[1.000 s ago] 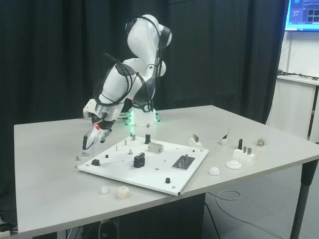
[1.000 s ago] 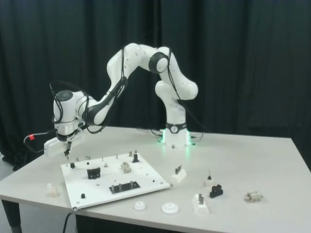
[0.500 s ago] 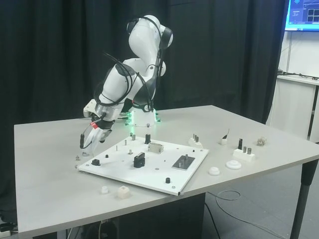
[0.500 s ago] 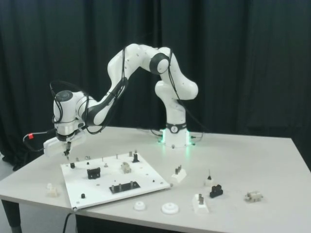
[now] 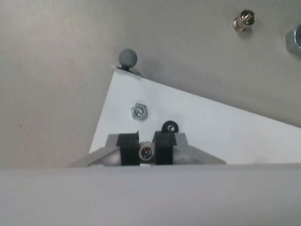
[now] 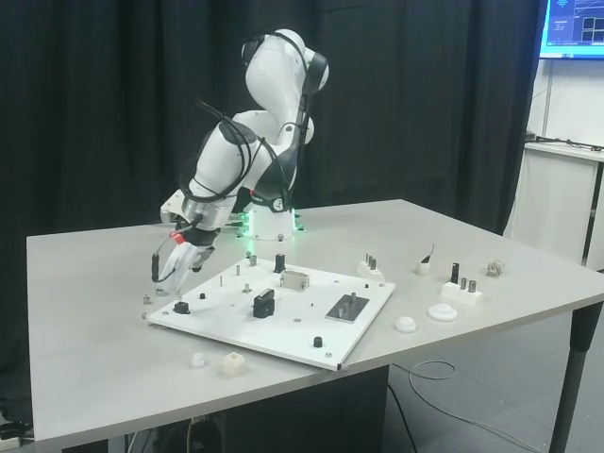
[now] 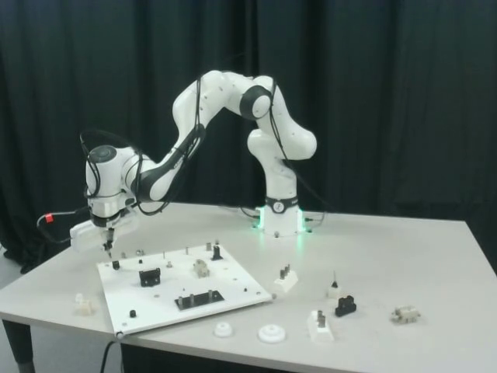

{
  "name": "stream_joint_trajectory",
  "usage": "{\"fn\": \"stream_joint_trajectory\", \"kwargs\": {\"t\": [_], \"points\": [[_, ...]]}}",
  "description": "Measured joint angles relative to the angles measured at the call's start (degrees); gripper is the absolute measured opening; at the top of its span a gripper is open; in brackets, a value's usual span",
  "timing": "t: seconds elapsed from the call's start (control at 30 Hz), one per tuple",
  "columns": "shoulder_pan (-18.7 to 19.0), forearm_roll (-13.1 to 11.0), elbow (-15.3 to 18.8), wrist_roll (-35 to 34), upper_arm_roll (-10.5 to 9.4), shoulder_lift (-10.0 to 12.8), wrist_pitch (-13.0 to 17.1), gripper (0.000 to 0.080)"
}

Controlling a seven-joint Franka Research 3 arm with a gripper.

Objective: Insert Ethernet.

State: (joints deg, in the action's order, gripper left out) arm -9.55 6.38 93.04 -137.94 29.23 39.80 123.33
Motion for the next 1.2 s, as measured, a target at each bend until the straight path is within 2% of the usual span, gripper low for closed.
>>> {"fn": "stream_joint_trajectory", "kwargs": {"t": [0.47, 1.2], "points": [[1.44, -1.74, 0.0, -0.97, 1.35, 0.8, -0.5, 0.0066], [2.66, -1.91, 0.0, -2.93, 2.67, 1.84, -1.85, 0.0065]]}}
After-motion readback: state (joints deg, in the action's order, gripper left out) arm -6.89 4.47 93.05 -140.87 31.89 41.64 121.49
